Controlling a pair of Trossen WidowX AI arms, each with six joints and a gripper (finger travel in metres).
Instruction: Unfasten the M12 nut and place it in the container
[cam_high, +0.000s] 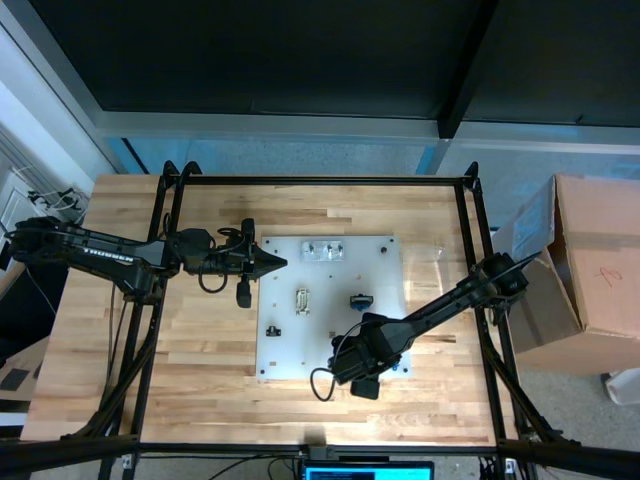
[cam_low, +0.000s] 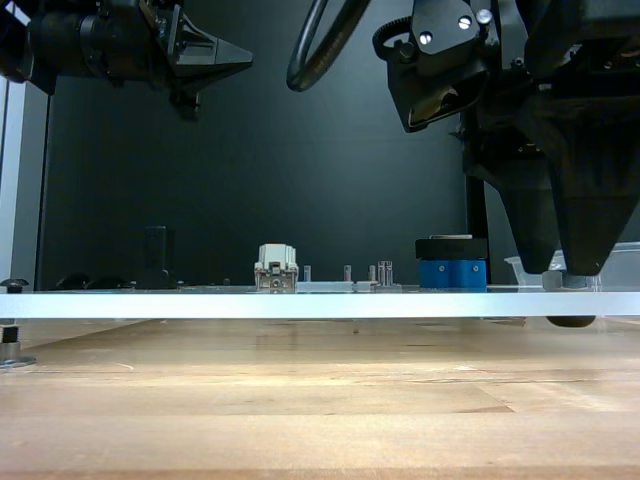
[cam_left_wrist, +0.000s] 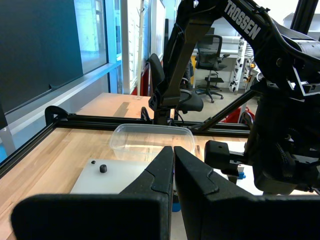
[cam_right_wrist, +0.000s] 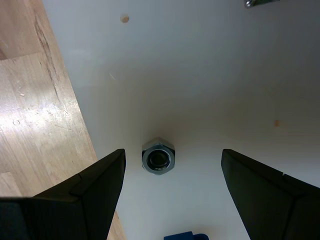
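My right gripper (cam_right_wrist: 173, 152) has its jaws spread, straddling the M12 nut (cam_right_wrist: 158, 158), which sits on its stud on the white board (cam_right_wrist: 200, 75). It's small, rigid, slick steel, and I judge opposite flats the best hold. The left gripper (cam_left_wrist: 173, 165) hangs over the board's far-left edge, jaws closed and empty. The clear container (cam_left_wrist: 150, 140) holds nothing.

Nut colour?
Silver nut, best in right wrist view, below open right tool; left tool shut over board's left edge.
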